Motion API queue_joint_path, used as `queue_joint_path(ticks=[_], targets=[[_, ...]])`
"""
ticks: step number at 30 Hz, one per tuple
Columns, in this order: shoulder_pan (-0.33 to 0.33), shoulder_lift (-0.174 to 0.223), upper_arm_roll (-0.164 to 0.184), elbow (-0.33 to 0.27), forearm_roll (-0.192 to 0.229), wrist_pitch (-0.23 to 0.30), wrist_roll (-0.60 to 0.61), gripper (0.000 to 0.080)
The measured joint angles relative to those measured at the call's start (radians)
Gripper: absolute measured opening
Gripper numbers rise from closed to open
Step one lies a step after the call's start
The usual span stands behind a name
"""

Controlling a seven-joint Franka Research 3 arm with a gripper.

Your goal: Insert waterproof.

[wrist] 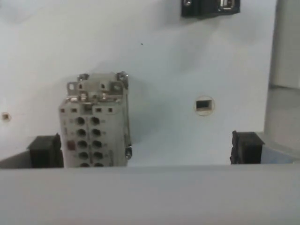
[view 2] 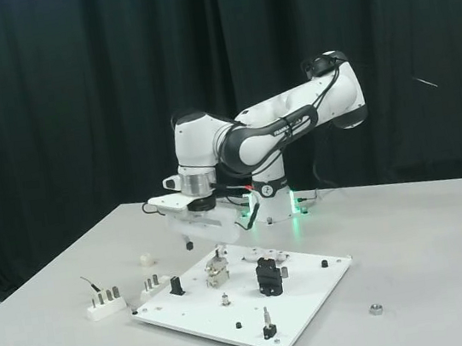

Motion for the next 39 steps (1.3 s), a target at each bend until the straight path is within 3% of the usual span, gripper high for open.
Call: queue_joint_path(ticks=[39], targets=[[-0.024,0.001,0.028,-0.013,0.0,0.015,-0.013,0.08]])
